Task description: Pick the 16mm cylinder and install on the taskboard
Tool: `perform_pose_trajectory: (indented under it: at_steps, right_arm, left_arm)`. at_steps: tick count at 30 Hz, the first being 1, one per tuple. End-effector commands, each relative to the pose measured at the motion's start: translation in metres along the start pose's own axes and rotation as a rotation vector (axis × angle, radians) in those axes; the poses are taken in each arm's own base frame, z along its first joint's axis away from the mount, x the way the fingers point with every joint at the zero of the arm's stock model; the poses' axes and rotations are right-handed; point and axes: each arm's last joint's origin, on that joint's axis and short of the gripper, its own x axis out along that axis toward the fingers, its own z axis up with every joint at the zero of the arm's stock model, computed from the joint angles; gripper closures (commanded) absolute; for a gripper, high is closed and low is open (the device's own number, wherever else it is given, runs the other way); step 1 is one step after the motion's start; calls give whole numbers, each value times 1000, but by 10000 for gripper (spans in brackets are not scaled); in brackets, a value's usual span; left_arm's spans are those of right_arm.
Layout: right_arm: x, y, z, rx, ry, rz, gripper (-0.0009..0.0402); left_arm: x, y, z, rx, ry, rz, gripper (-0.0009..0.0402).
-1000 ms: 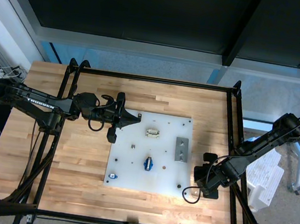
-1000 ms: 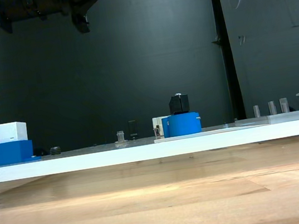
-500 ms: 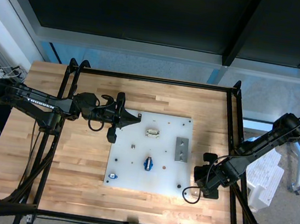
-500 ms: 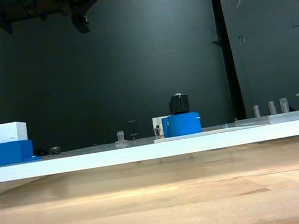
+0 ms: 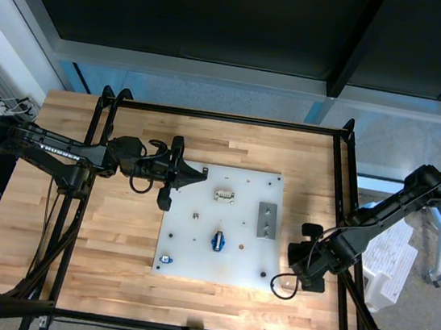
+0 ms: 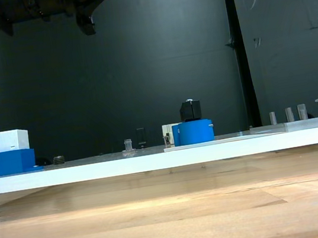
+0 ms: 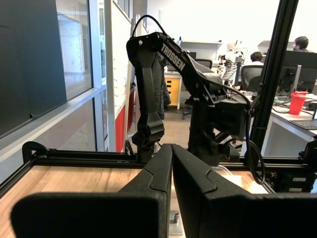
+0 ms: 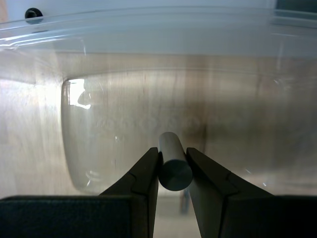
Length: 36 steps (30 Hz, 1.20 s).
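Tabletop (image 5: 114, 232): right pincer (image 8: 172, 151) clamps 16mm cylinder (image 8: 174, 172) over tray (image 8: 99, 34); left pincer (image 5: 202, 171) closed near taskboard (image 5: 194, 243).

Black fingers of the right gripper (image 8: 172, 157) press on both sides of a short silver-grey metal cylinder (image 8: 175, 172), its round end face toward the camera. Beyond: clear plastic tray (image 8: 148, 22), curved wall glinting. Pale wooden tabletop (image 8: 29, 129) shows through it.

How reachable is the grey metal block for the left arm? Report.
Probably reachable: the left gripper, shut, hangs above the taskboard's far-left edge, with nothing tall between it and the grey metal block. The right gripper holds the 16mm cylinder over the clear tray.
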Motion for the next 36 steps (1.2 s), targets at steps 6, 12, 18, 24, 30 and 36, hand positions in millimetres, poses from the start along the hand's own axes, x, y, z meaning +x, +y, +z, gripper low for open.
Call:
perform_pose_trajectory:
  at_steps: [6, 12, 18, 24, 30, 36]
  right_arm:
    - [-30, -1, 4, 5, -27, 20, 384]
    - [-51, -1, 6, 6, -32, 23, 384]
    - [-67, -1, 9, 5, -29, 20, 384]
    - [-69, -1, 11, 22, -34, 23, 384]
    - [-68, -6, 16, 60, -39, 21, 384]
    - [-64, -16, 26, 120, -34, 1, 384]
  left_arm:
    - [0, 0, 0, 0, 0, 0, 392]
    - [0, 0, 0, 0, 0, 0, 392]
    - [0, 0, 0, 0, 0, 0, 392]
    - [0, 0, 0, 0, 0, 0, 392]
    - [0, 0, 0, 0, 0, 0, 392]
    - [0, 0, 0, 0, 0, 0, 392]
